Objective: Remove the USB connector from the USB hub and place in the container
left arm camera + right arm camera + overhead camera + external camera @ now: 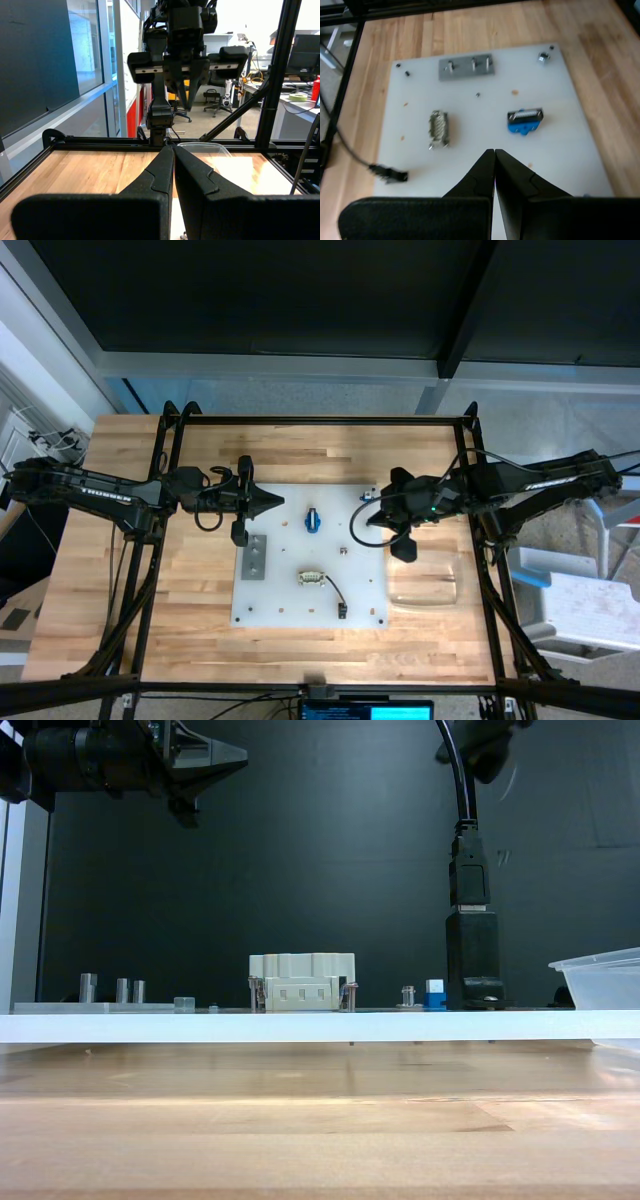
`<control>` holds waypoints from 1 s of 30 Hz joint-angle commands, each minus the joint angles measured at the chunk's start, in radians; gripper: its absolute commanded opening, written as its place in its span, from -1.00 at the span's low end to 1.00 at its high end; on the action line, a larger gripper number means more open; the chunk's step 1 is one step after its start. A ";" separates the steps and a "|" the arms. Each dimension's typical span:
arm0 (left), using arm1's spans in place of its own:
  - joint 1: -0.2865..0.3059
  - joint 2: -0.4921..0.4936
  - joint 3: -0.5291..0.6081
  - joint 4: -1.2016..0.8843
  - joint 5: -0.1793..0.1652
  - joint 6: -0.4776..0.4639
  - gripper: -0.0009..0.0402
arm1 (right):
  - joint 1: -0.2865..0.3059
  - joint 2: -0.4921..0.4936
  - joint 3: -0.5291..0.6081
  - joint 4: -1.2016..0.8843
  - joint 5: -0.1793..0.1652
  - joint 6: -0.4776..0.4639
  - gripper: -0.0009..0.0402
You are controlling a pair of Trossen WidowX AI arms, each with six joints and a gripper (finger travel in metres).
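The USB connector (pixel 336 595) is a thin black cable whose plug stands upright (pixel 469 880) in the small black USB hub (pixel 472 965) near the white board's (pixel 365 580) front edge. It also shows as a cable and plug (pixel 387 173) in the right wrist view. The clear container (pixel 425 586) lies just right of the board, its rim (pixel 600 965) visible at table height. My left gripper (pixel 283 502) hovers shut over the board's far left corner. My right gripper (pixel 383 512) hangs shut above the board's far right part, well away from the connector, fingers (pixel 186 100) pointing down.
On the board are a grey block with pegs (pixel 256 558), a blue connector (pixel 312 520) and a beige-silver socket (pixel 312 580). A black frame (pixel 320 422) rims the wooden table. The right arm's own black cable loops (pixel 358 525) beside its gripper.
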 commanded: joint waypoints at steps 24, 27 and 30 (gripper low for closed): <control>0.000 0.000 0.000 0.000 0.000 0.000 -0.95 | 0.314 0.436 0.304 -0.255 0.015 0.275 -0.96; 0.000 0.000 0.000 0.000 0.000 0.000 -0.95 | 0.336 0.479 0.319 -0.239 0.016 0.281 -0.96; 0.000 0.000 0.000 0.000 0.000 0.000 -0.95 | 0.351 0.504 0.319 -0.234 0.016 0.291 -0.96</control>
